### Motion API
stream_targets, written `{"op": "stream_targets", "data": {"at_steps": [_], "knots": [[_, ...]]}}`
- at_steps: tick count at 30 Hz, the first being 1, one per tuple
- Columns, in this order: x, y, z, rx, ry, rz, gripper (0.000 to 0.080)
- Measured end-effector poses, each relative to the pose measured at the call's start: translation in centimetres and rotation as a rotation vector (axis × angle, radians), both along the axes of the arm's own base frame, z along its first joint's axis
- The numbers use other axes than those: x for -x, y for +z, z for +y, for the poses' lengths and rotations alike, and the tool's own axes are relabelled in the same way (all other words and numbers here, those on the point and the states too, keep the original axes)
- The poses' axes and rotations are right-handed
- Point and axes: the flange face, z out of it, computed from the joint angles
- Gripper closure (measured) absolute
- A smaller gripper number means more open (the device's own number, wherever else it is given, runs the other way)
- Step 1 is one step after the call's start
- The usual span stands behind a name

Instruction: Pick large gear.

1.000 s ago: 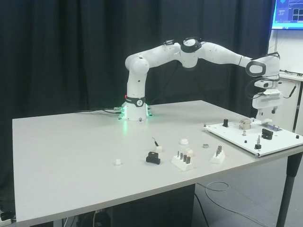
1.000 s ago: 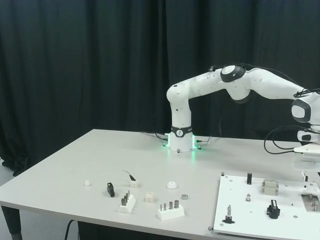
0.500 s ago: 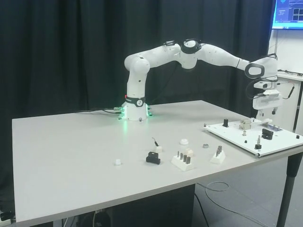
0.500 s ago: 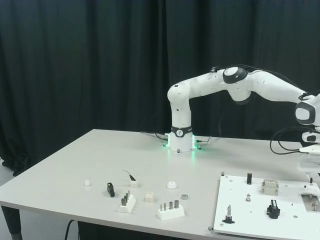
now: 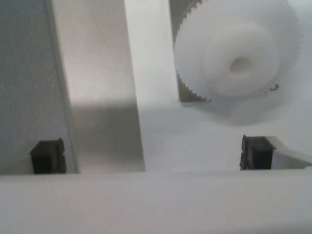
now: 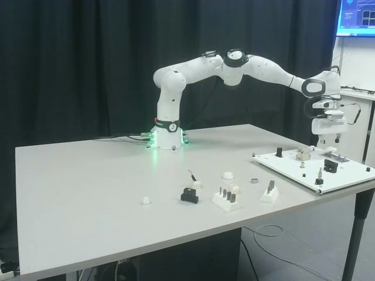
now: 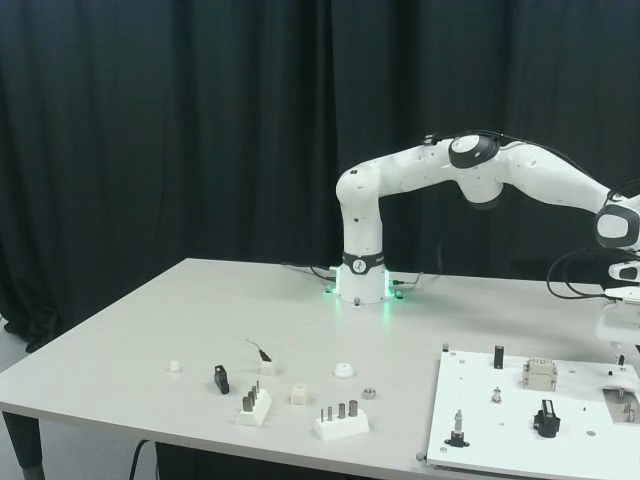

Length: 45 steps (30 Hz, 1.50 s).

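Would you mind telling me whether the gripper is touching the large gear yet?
Apart. In the wrist view the large gear lies beyond both fingertips, with bare white surface between them, and the open gripper holds nothing.

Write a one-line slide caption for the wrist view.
Wrist view: white large gear lies below, off to one side of the open black fingers, not yet grasped.

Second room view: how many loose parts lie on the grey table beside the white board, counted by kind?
White holders with upright pins: 2
Other small white parts: 4
Black part: 1
Grey nut: 1
Total: 8
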Motion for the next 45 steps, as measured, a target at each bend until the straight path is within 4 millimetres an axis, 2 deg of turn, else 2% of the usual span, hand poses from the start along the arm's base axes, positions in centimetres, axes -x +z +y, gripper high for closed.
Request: {"op": "stream_targets", "data": {"at_steps": [21,45], "knots": [[-1.5,-1.3,-1.5,0.01,-0.018,-0.032,0.0003],[-2.3,-1.9,-2.6,0.039,0.0,-0.032,0.0003]]}}
